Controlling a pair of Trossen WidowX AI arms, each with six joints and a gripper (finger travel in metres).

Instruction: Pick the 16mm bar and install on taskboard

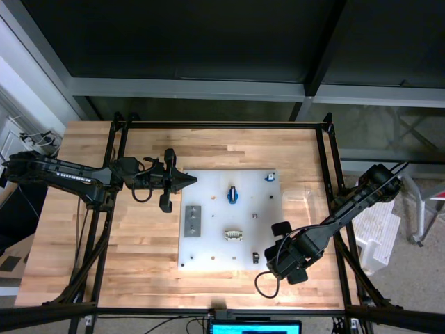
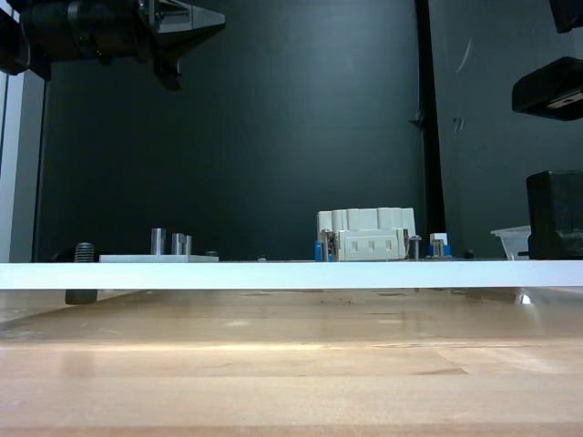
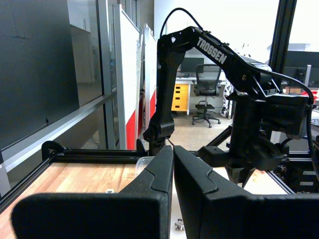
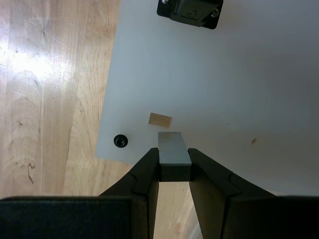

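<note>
Light wooden table [image 1: 139, 264]: it is carrying the white rectangular task board [image 1: 208, 229] at its middle.

Left gripper [image 3: 173, 149]: I am holding it out level, high above the board's left edge. Its two black fingers are pressed flat together and are gripping nothing.

Right gripper [image 4: 174, 152]: I am pointing it straight down over the board's near right corner. Its fingers are clamped on either side of the grey square-ended metal bar [image 4: 174, 148], which is standing upright between them with its end face towards the wrist camera. The bar is held in the air, clear of any seat. How far its lower end is hanging above the board I cannot tell.

Below the bar: a small tan rectangular opening [image 4: 160, 119] is showing in the white surface just beside the bar's end, slightly off to one side. A black round screw head [image 4: 119, 141] is sitting at the board's corner, and a black connector housing [image 4: 189, 11] is lying farther in.

Step in hand, in my judgement: the pick is done and I am carrying the bar towards insertion. If the tan opening is the seat, which I cannot confirm, the next move is calling for a small sideways shift to centre the bar over it. Its square faces must then be aligned with the opening's edges before a straight descent.
</note>
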